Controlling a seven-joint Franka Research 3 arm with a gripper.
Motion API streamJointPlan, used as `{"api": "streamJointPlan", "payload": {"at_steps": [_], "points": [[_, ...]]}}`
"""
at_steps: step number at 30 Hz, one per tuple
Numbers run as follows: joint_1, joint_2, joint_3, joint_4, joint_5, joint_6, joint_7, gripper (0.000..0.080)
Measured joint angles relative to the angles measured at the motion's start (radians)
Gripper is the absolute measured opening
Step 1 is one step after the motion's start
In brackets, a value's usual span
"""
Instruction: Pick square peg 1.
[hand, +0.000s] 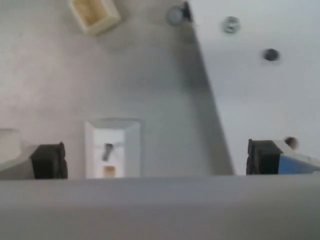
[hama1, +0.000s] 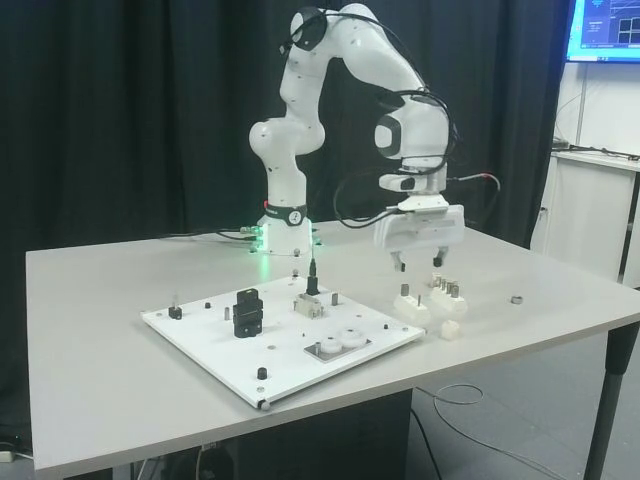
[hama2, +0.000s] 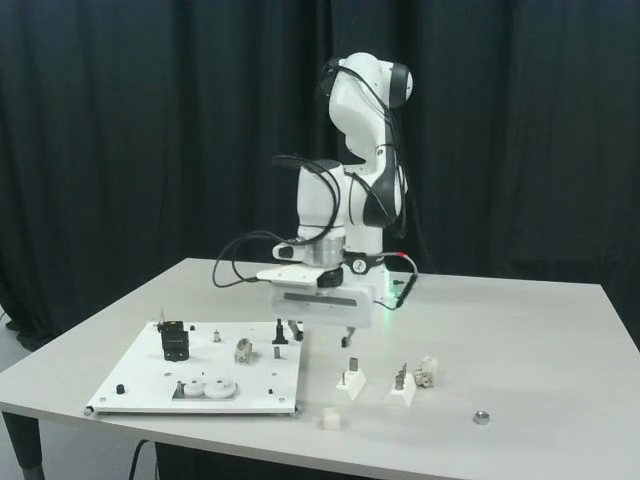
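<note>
Grey and matte, the tabletop (hama1: 90, 330) carries everything here, and the white assembly board (hama1: 220, 350) lying nearest the first room camera is smooth, flat and hard-edged, studded with small black fixtures.

Past the board's edge stand two small white holder blocks. One of them (hand: 111, 148) sits under the gripper (hand: 155, 159) in the wrist view, a squarish block with bevelled sides and a slim grey upright in its recess; I take this to be square peg 1 (hand: 107, 151). In the second room view it is the peg (hama2: 352, 367) in the block closer to the board.

The gripper's black pads are spread wide, with nothing between them, and it hangs above the holders without touching.

Risks, as I judge them: the peg lies nearer one pad than the other, so a straight descent could land that finger on the block's rim and tip or shove the light holder. The peg looks thin, smooth and probably metal, so a shallow or skewed pinch could let it slip or twist. The neighbouring block (hama2: 401, 386) with its own pins stands just beside, inviting a wrong pick or a knock.

A loose small white cube (hama2: 331, 418) lies apart.
</note>
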Motion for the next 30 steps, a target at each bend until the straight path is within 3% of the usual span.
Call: {"api": "streamJointPlan", "payload": {"at_steps": [11,30], "points": [[0.002,0.063,0.04,0.02,0.008,0.022,0.084,0.08],[0.003,0.125,0.049,0.026,0.021,0.025,0.114,0.08]]}}
